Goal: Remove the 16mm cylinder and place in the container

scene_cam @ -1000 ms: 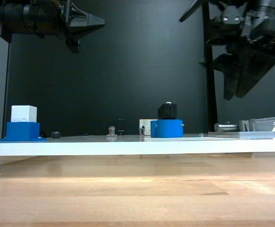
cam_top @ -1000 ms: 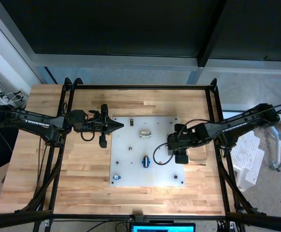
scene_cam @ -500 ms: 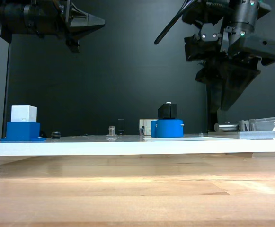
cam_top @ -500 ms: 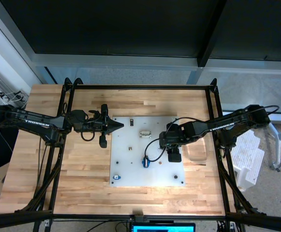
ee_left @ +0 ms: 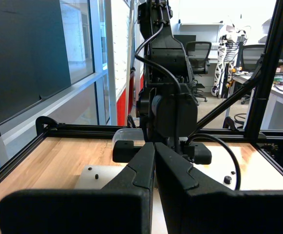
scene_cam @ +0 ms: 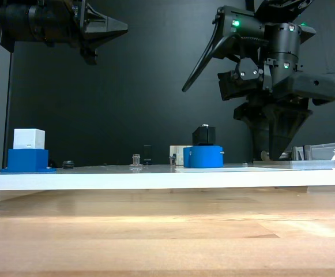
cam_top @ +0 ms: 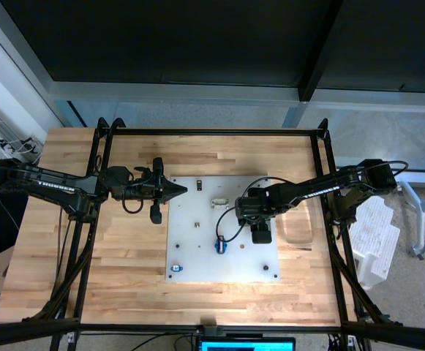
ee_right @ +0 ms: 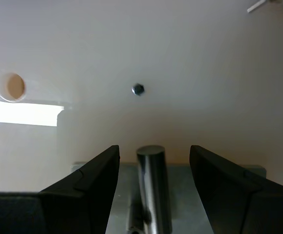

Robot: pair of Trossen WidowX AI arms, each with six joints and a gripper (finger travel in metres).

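The 16mm cylinder (ee_right: 153,190) is a silver peg lying on a grey metal block (ee_right: 195,214) on the white board (cam_top: 197,248). My right gripper (ee_right: 153,149) is open and straddles the peg, one finger (ee_right: 90,190) on each side, not touching it. In the high view the right gripper (cam_top: 260,225) hides the peg. In the low view the right gripper (scene_cam: 275,151) hangs just above the board. The clear container (cam_top: 301,228) lies just right of the board. My left gripper (cam_top: 178,190) is shut and held high off the board's left edge.
A blue upright part (cam_top: 220,245) stands on the board left of my right gripper. A blue base with a white cube (scene_cam: 27,151) sits at the board's near left. A small screw (ee_right: 138,89) and a round hole (ee_right: 13,85) mark the board beyond the peg.
My right gripper has swung left from above the container to over the grey block and come down around the peg. The left arm has not moved.
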